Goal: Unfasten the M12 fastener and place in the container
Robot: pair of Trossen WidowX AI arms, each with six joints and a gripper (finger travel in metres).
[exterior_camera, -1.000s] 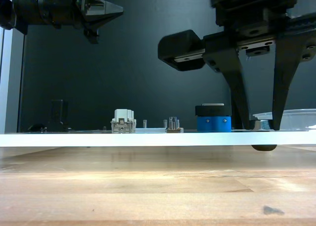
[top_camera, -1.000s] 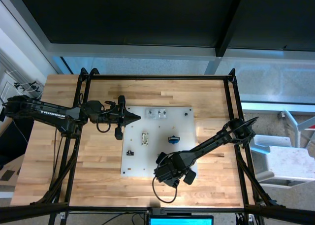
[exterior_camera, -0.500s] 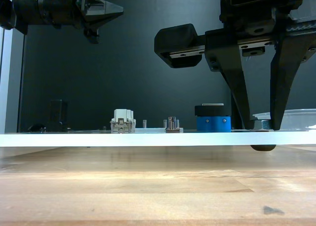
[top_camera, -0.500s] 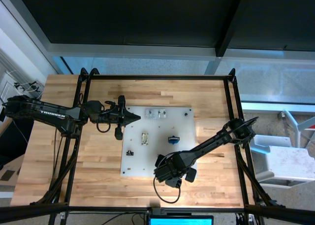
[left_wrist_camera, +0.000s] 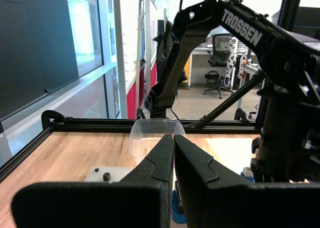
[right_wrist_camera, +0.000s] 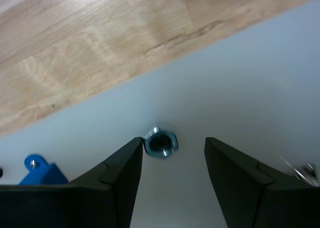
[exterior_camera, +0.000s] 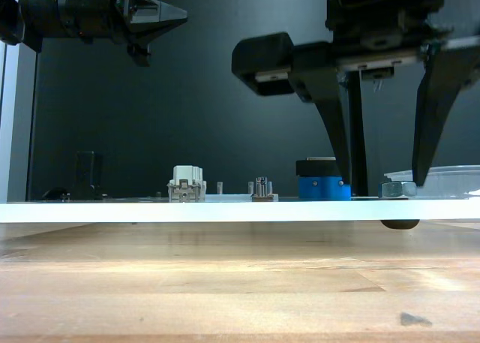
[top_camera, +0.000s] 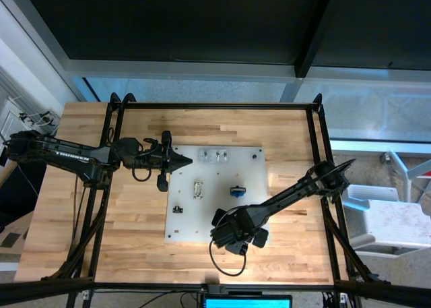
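Note:
The small silver M12 nut sits low on the white board with a dark centre, on its stud, hiding the ribs. In the low view the nut stands between the spread fingers of my right gripper, which is open and straddles it from above without gripping. In the high view this gripper hangs over the board's near right part. The see-through container lies beside the board's right edge and holds no nut. My left gripper hovers shut at the board's left edge.
A blue block stands on the board just left of the right gripper. A white connector and a silver post sit mid-board. The black frame rails border the wooden table.
The right gripper's fingers have spread wider around the nut and the wrist has shifted slightly. The nut stays in place. The left arm has not moved.

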